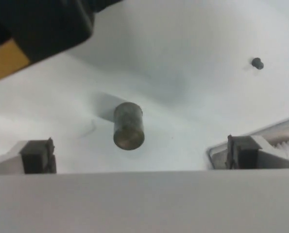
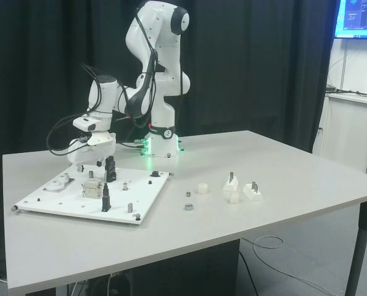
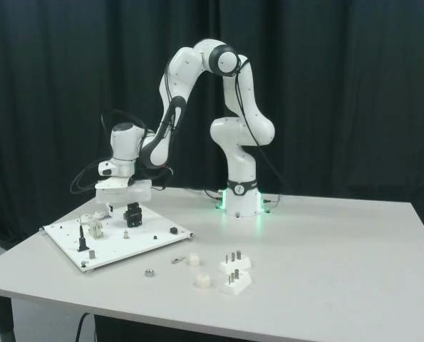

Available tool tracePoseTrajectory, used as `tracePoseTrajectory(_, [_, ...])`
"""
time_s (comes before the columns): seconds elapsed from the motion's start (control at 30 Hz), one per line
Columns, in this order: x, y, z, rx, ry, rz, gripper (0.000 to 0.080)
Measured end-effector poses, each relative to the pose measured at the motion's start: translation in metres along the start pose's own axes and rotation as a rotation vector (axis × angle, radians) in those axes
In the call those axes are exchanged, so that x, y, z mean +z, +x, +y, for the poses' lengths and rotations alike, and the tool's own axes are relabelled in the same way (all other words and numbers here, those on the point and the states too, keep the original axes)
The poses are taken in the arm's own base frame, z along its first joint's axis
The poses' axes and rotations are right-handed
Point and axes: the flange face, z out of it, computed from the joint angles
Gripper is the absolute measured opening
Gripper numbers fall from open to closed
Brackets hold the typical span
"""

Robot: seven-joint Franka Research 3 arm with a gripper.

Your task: Pick square peg 3.

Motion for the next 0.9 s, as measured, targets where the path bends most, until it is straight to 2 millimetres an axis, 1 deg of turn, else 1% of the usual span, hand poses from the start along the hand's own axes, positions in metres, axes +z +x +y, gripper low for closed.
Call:
tracePoseTrajectory(0.1, [-0.001, 0.001, 0.0, -0.001, -0.001, 0.001, 0.0765])
tracePoseTrajectory(0.13, [-0.001, 0.001, 0.0, -0.001, -0.001, 0.002, 0.0793])
tracePoseTrajectory(0.5, [-0.003, 0.004, 0.0, 0.001, -0.004, 0.007, 0.08])
tracePoseTrajectory(0.7, [-0.007, 0.012, -0.003, 0.011, -0.009, 0.018, 0.08])
tracePoseTrajectory(0.9, [-0.013, 0.021, -0.007, 0.06, -0.017, 0.033, 0.08])
